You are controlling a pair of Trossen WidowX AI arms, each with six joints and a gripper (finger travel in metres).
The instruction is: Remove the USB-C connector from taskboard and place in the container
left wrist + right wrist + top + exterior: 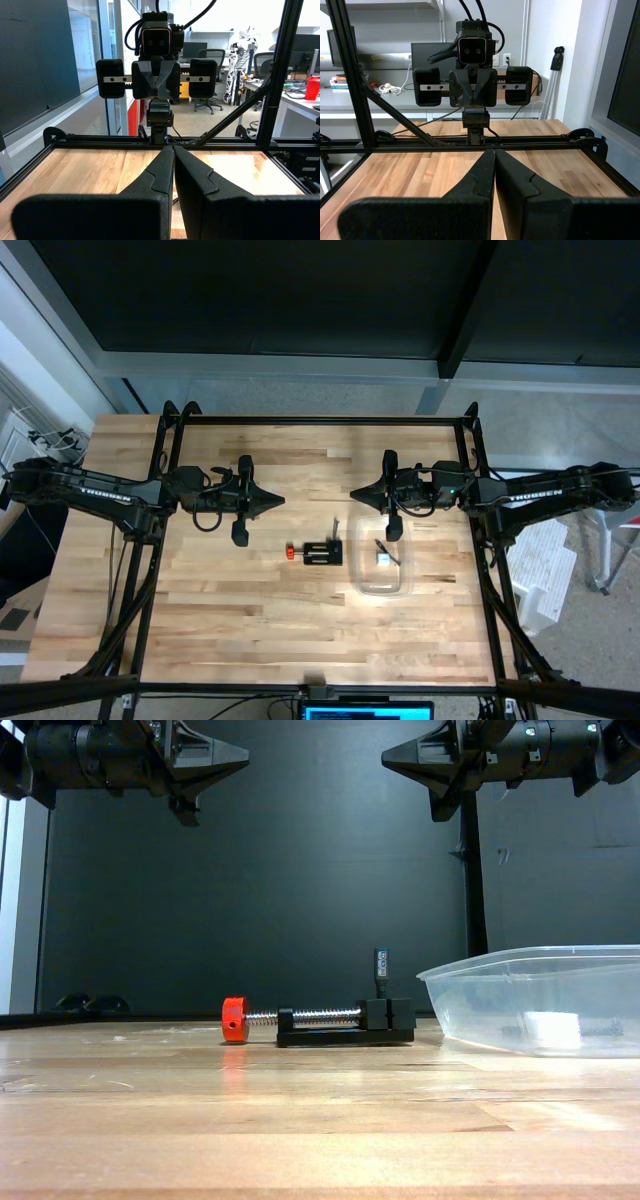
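Left gripper (277, 501) sits left of centre in the high view, fingers pressed together on nothing. Taskboard (318, 552) is at frame centre, with the red knob (291, 552) at its left end and a pale grey stick (335, 529) standing up from its right end. Container (398, 578) is just right of it. USB-C connector (381, 546) lies inside the container, in its upper half, just above a white square piece (383, 559). Right gripper (355, 496) is up and left of the container, also clenched on nothing and well apart from the connector.

Only the low view gives height: both grippers are in the upper corners, far above the table (200, 620), and there is a slim gap between taskboard and container. Only the high view shows the connector clearly. The wrist views show each pair of fingers closed tip to tip, with the opposite arm facing.
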